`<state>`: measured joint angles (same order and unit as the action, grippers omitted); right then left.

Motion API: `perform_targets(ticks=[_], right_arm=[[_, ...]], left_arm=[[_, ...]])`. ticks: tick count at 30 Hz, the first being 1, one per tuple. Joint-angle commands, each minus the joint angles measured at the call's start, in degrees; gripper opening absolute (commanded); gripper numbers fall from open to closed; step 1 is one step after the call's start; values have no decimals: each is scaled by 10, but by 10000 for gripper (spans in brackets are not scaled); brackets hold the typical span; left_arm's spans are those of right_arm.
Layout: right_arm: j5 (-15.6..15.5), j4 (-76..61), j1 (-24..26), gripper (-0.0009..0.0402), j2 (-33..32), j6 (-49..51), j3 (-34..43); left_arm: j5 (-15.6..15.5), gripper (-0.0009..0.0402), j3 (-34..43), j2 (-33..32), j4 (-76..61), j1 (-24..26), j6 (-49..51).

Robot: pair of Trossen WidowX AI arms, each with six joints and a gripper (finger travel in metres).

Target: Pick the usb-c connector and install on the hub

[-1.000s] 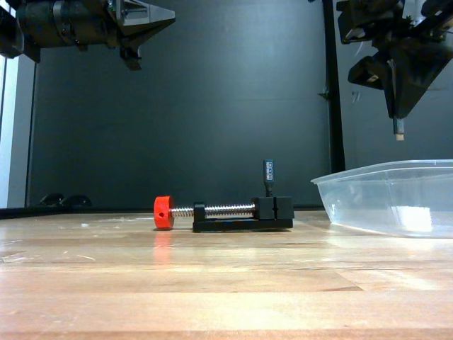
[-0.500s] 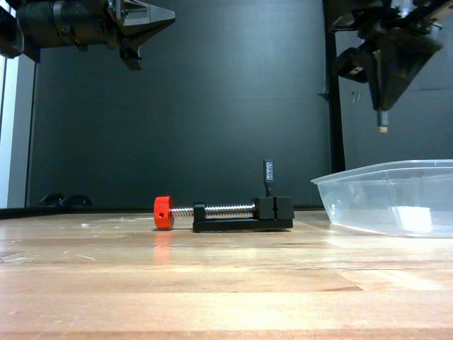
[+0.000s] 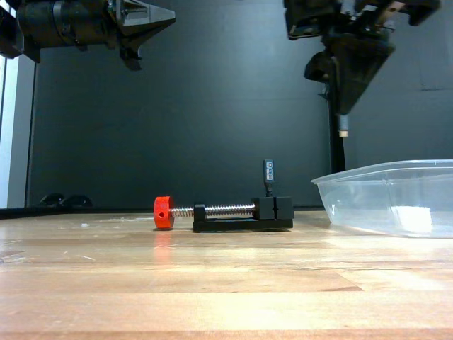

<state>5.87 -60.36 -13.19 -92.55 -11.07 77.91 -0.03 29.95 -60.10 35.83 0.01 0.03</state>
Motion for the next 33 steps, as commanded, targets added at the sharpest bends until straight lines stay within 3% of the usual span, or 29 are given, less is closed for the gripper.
perform_targets(ticks=[1,10,17,33], right_arm=[[1,0,4,0,-24,-5,23],[1,3,10,0,-91,-14,90],[1,14,16,0,-119,-19,97],[1,44,29,0,-130,-20,97]], left_arm=[[0,0,0,0,0,0,0],[0,0,0,0,0,0,0],[0,0,0,0,0,0,0],[0,0,0,0,0,0,0]])
